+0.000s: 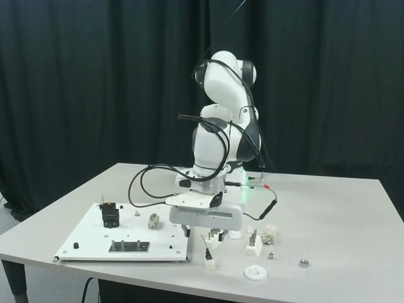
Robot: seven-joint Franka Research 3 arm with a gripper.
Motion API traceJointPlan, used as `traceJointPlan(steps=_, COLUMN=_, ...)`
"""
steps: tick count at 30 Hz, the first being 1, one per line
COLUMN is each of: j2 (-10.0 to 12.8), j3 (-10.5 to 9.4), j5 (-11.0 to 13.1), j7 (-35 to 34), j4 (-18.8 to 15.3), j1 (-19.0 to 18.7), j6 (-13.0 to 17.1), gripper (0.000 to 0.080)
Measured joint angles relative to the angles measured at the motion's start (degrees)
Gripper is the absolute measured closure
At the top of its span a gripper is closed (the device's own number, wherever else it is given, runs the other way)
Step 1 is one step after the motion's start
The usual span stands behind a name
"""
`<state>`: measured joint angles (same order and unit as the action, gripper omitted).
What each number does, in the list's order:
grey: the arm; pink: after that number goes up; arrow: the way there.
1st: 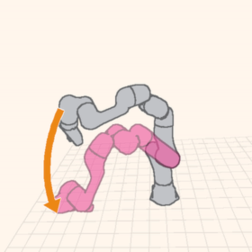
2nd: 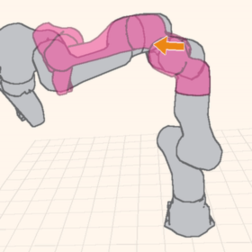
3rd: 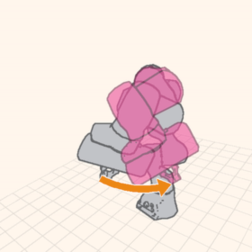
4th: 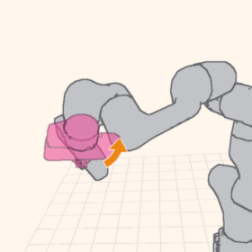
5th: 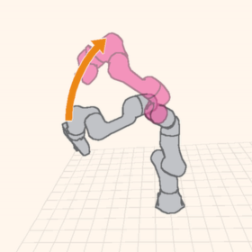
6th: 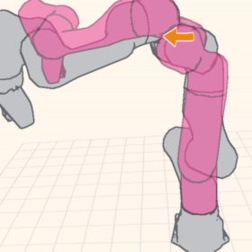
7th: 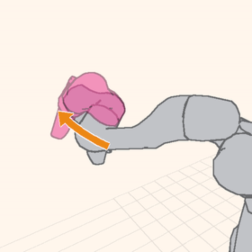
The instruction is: Pick USB.
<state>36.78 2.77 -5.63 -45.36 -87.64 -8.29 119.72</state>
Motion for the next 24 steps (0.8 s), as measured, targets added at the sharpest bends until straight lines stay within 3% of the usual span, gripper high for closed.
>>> traceJointPlan(steps=15, j2=-4.89, j3=-0.01, j5=2.17, j7=10.38, j4=-10.51, j1=0.91, j6=11.08, gripper=0.0003)
traceJointPlan(steps=24, j2=-6.63, j3=-0.07, j5=4.05, j7=14.18, j4=-15.77, j1=1.00, j6=17.85, gripper=0.0003)
